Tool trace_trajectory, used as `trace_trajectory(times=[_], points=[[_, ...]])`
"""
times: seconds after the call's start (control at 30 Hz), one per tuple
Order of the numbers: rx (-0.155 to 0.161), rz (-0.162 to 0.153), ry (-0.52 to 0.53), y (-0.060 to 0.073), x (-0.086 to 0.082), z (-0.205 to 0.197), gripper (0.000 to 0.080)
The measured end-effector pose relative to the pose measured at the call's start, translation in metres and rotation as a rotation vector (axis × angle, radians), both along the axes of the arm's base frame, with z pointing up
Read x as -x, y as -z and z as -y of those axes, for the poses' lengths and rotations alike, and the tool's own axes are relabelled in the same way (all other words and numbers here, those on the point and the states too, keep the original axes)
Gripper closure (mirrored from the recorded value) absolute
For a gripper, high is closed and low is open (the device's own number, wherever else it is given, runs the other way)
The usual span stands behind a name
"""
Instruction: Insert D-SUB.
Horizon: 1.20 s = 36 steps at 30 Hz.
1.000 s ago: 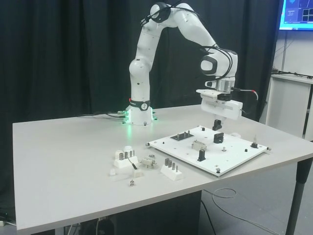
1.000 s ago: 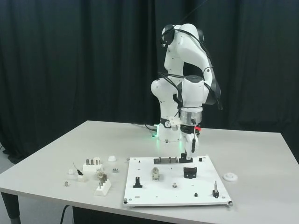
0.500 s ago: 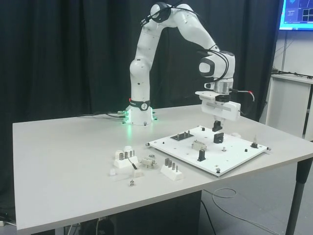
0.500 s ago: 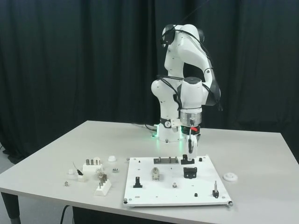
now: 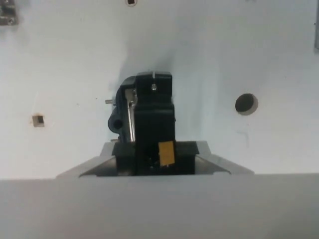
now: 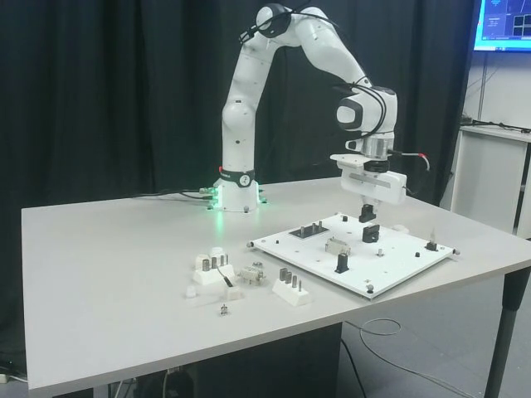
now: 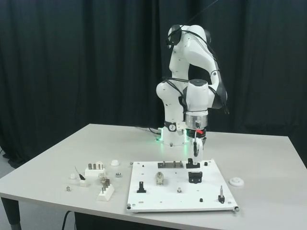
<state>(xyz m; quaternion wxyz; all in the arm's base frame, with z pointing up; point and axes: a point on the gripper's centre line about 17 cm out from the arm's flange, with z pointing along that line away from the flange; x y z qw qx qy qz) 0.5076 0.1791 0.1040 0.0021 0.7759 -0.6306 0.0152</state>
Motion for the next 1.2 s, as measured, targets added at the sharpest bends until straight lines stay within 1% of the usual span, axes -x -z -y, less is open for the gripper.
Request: trace_trajectory(times=[0.17,0.27,0.43,0.7,0.8,0.87,1.07,1.2], points=[[0.007,0.003,0.006,0.0,0.001,0.0,0.0648],[0.005,0.007,0.023,0.001,-0.001,0.001,0.0648],[0.004,0.021,0.052,0.001,-0.005,0.003,0.0648],[0.018,0.038,0.051,-0.003,-0.007,0.004,0.0648],[0.028,0.023,0.041,-0.007,-0.002,0.003,0.0648],[0.034,0.007,0.033,-0.012,0.004,0.001,0.0648],[0.05,-0.065,-0.005,-0.03,0.028,-0.012,0.0648],[0.065,-0.103,-0.046,-0.045,0.045,-0.024,0.0648]])
